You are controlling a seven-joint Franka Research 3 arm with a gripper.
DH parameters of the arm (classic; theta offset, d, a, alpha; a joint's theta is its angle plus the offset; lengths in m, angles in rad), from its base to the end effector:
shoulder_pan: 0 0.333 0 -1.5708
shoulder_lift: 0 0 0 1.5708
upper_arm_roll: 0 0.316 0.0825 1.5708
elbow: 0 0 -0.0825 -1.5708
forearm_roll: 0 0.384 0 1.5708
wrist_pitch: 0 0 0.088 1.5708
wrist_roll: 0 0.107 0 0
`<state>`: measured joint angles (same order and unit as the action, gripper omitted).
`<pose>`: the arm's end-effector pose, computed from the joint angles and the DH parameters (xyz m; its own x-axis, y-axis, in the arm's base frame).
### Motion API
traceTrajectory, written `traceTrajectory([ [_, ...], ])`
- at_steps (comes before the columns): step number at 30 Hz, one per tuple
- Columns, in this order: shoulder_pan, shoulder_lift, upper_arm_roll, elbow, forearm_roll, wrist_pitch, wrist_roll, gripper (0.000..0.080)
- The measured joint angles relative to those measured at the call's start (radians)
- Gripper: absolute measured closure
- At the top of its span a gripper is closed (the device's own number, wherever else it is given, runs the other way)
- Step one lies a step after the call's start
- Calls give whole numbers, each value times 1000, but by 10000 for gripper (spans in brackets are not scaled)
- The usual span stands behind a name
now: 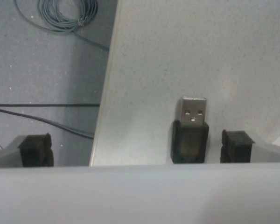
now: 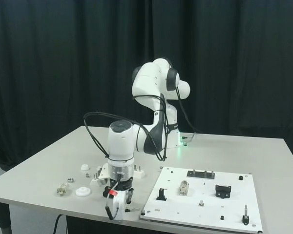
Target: Pick USB.
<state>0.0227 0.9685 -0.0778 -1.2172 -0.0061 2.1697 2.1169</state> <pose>0.7545 -0.0260 0.1829 -0.5345 -0.8425 0.0667 -0.8450 0.5342 -0.0232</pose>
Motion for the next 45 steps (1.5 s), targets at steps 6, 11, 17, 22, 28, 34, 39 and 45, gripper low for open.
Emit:
traceTrajectory([
  [6, 1, 6, 0, 5, 0, 0, -9, 3],
  [11, 1, 10, 0, 7, 0, 0, -12, 3],
  [17, 1, 14, 0, 9, 0, 0, -13, 3],
  [22, 1, 18, 0, 12, 0, 0, -15, 3],
  [28, 2, 18, 0, 13, 0, 0, -17, 3],
  [34, 3, 18, -1, 13, 0, 0, -17, 3],
  [39, 5, 18, -5, 14, 0, 0, -16, 140],
  [45, 5, 18, -9, 17, 0, 2, -13, 314],
])
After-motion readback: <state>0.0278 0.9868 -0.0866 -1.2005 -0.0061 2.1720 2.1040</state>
